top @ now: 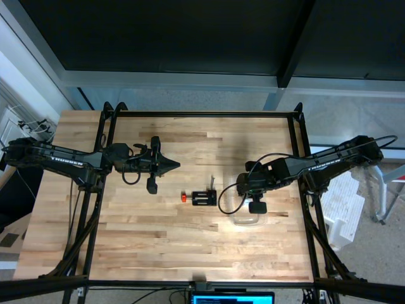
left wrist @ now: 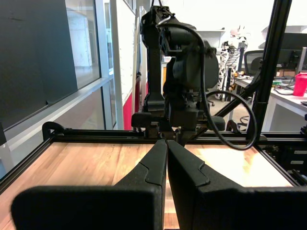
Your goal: Remove the USB-C connector from taskboard and place in the container
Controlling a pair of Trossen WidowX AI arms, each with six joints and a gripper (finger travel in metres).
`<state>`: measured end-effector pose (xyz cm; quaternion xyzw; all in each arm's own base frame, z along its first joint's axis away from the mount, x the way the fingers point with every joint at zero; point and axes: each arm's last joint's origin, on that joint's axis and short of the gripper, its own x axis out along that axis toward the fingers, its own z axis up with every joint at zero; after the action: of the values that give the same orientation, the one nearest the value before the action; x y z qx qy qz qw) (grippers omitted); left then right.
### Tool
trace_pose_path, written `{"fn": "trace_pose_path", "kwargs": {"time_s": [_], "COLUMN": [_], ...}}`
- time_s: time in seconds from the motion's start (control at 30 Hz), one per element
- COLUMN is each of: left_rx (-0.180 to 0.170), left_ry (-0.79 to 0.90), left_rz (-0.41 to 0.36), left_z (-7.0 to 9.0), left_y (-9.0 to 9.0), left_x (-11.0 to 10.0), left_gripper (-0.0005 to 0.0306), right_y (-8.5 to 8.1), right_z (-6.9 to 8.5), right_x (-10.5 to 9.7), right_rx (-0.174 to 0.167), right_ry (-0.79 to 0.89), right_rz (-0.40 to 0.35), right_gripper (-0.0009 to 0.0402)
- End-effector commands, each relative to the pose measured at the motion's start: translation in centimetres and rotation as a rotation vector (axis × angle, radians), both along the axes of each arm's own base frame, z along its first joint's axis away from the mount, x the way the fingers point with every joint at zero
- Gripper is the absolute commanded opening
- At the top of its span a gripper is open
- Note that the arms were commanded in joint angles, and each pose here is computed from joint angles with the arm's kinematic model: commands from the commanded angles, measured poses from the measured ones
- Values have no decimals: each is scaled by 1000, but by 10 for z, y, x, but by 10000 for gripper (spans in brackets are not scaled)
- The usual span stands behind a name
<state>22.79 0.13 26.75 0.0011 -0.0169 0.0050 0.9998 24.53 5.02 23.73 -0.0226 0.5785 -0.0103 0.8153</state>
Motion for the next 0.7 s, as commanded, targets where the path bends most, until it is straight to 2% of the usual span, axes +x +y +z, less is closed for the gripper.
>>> {"fn": "trace_pose_path", "kwargs": {"time_s": [0.03, 0.3, 0.7], "left_rx": [0, 0, 0], "left_ry": [-1, 0, -1], "left_rz": [0, 0, 0], "left_z": [0, 0, 0], "left_y": [0, 0, 0], "left_x": [0, 0, 0], "left_gripper": [0, 0, 0], "right_y": [0, 0, 0], "right_z": [-6, -7, -7], "right_x": [-2, -1, -1], "right_rx": [-2, -2, 4], "right_ry": [9, 5, 5], "right_rz": [0, 5, -20], "right_gripper": [0, 10, 128]}}
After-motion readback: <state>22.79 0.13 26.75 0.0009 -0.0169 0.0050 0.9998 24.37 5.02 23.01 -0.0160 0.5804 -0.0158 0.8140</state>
